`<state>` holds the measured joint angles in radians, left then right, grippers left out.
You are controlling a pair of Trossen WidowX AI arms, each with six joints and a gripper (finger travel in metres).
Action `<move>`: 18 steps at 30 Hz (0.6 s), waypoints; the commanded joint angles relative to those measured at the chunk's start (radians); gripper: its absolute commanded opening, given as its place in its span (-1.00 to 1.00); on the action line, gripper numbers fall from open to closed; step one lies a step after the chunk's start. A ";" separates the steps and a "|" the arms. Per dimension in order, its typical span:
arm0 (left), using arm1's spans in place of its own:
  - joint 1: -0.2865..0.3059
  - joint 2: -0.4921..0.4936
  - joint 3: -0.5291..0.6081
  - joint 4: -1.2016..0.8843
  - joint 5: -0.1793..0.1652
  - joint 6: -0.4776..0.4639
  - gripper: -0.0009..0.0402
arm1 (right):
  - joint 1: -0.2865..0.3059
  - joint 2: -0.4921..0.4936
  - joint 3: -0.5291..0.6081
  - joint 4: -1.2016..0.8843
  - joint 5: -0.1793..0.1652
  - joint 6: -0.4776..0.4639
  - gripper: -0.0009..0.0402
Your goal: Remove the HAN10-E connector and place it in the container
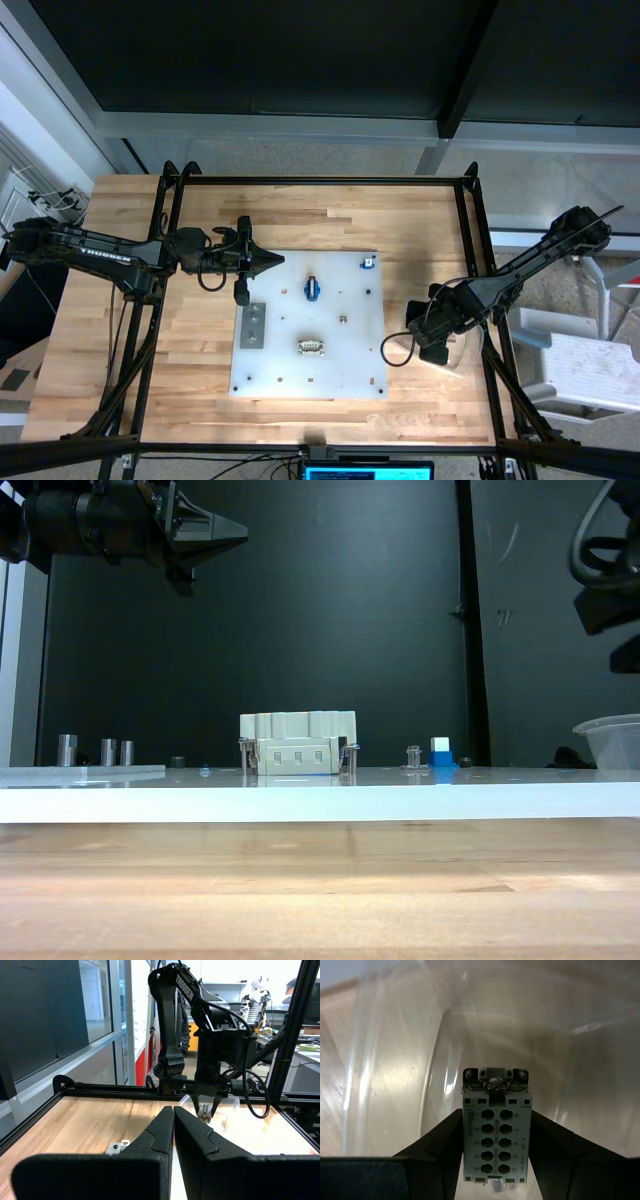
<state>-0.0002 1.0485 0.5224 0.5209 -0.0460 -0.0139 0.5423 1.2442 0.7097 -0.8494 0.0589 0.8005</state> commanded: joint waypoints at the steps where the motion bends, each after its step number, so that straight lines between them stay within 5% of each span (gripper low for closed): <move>1: 0.000 0.000 0.000 0.000 0.000 0.000 -0.96 | 0.013 0.001 -0.031 0.040 0.000 0.023 -0.81; 18: 0.000 0.000 0.000 0.000 0.000 0.000 -0.96 | 0.023 0.001 -0.079 0.097 0.001 0.031 -0.72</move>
